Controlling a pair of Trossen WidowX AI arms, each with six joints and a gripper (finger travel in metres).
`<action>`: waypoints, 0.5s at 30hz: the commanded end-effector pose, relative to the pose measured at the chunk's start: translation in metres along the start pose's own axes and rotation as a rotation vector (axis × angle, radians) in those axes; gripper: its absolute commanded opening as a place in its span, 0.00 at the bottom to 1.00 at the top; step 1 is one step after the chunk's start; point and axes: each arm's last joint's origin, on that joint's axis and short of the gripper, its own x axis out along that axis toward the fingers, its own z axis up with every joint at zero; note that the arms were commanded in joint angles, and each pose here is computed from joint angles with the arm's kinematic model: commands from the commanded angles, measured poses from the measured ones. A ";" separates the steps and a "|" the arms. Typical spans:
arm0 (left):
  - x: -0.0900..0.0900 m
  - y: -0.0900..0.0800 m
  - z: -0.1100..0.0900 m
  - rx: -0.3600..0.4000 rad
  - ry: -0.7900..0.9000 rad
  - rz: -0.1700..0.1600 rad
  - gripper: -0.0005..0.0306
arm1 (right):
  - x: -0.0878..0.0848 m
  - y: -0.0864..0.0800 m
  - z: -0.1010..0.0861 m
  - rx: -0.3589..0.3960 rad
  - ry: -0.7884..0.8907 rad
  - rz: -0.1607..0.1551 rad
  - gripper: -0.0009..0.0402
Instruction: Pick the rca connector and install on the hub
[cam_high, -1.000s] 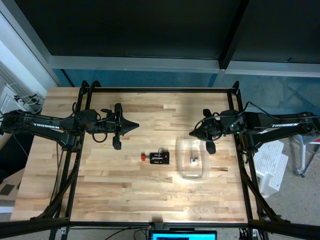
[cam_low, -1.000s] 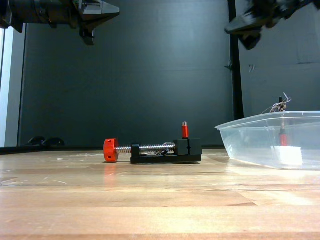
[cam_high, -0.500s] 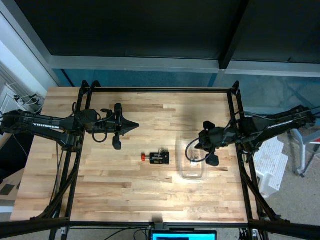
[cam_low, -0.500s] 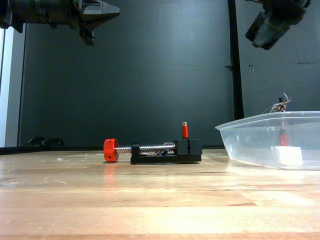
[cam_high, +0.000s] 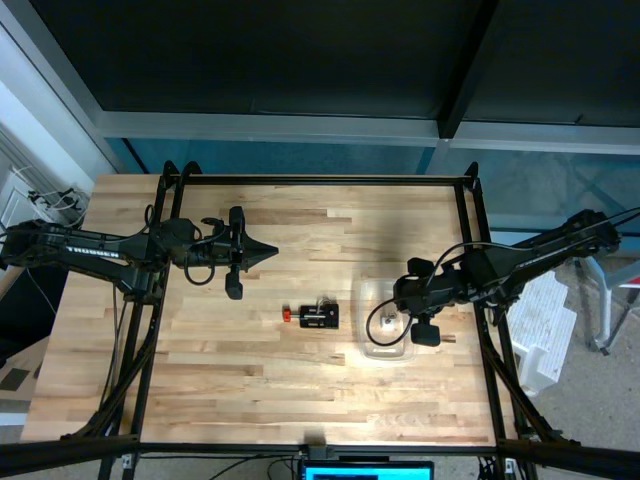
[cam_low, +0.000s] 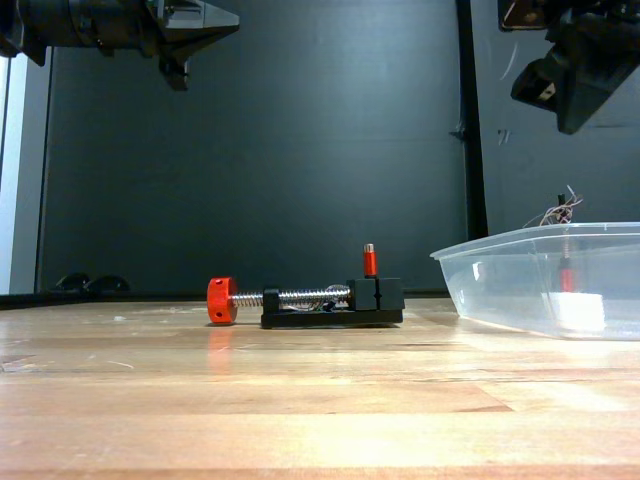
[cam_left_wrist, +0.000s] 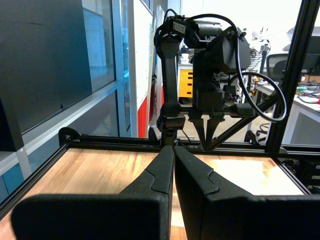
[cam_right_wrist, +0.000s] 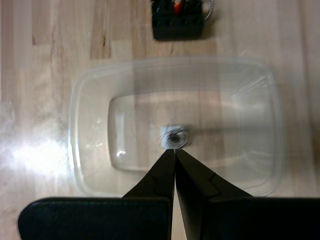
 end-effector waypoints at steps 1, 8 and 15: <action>0.000 0.000 0.000 0.000 0.000 0.000 0.02 | 0.006 0.002 0.001 -0.005 0.026 -0.003 0.02; 0.000 0.000 0.000 0.000 0.000 0.000 0.02 | 0.015 0.004 0.002 -0.010 0.065 -0.008 0.02; 0.000 0.000 0.000 0.000 0.000 0.000 0.02 | 0.020 0.006 0.002 0.014 0.085 -0.009 0.12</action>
